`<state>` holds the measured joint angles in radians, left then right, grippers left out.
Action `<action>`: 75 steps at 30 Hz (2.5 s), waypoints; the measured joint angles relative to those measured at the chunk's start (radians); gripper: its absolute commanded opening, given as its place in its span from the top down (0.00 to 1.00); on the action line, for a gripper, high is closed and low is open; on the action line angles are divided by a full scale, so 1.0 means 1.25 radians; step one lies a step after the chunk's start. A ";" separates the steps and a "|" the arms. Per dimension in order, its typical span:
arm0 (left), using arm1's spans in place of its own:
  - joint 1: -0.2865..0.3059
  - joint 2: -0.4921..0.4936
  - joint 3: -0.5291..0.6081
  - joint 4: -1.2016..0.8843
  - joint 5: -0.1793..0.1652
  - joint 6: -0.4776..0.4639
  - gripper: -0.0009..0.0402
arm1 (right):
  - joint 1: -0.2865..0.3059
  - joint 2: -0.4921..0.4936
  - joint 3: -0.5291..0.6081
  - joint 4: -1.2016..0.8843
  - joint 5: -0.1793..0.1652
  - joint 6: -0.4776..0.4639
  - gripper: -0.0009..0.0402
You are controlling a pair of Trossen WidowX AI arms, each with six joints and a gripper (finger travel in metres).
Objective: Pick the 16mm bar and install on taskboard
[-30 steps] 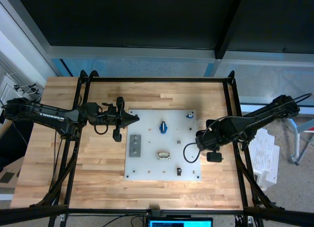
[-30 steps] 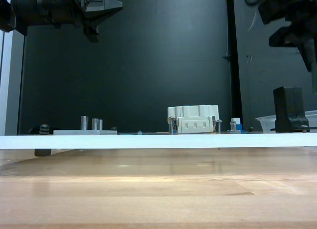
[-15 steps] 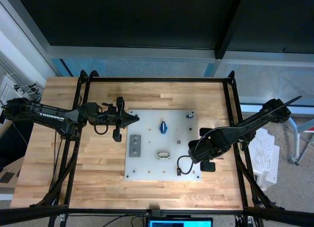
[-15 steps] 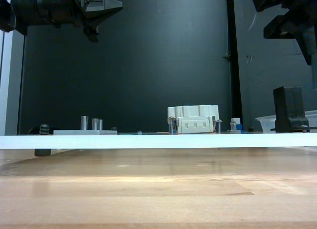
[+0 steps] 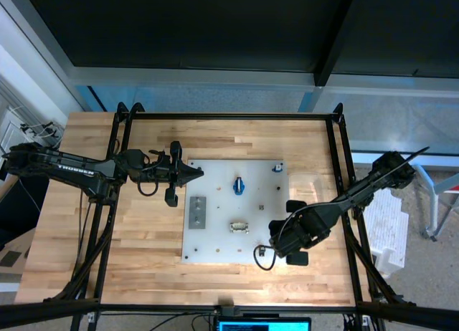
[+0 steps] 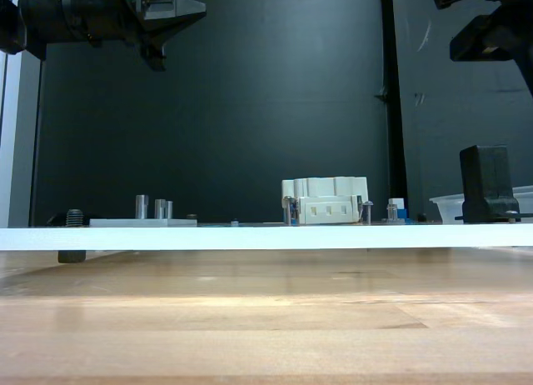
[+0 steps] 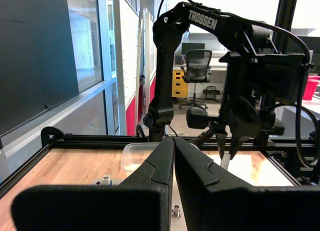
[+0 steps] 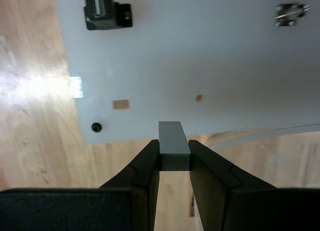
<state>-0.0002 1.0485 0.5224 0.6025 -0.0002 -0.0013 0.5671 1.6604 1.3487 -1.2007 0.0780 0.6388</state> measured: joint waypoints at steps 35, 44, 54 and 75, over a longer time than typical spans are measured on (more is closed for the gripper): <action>0.000 0.000 0.000 0.000 0.000 0.000 0.98 | 0.055 0.093 0.002 0.094 -0.014 0.041 0.97; 0.000 0.000 0.000 0.000 0.000 0.000 0.98 | 0.058 0.093 0.002 0.095 -0.008 0.033 0.97; 0.000 0.000 0.000 0.000 0.000 0.000 0.98 | 0.060 0.093 0.001 0.097 0.003 0.027 0.97; 0.000 0.000 0.000 0.000 0.000 0.000 0.98 | 0.062 0.093 -0.011 0.109 -0.002 0.026 0.97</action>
<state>-0.0002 1.0485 0.5224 0.6025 -0.0006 -0.0010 0.6441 1.7767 1.3354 -1.0645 0.0761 0.6712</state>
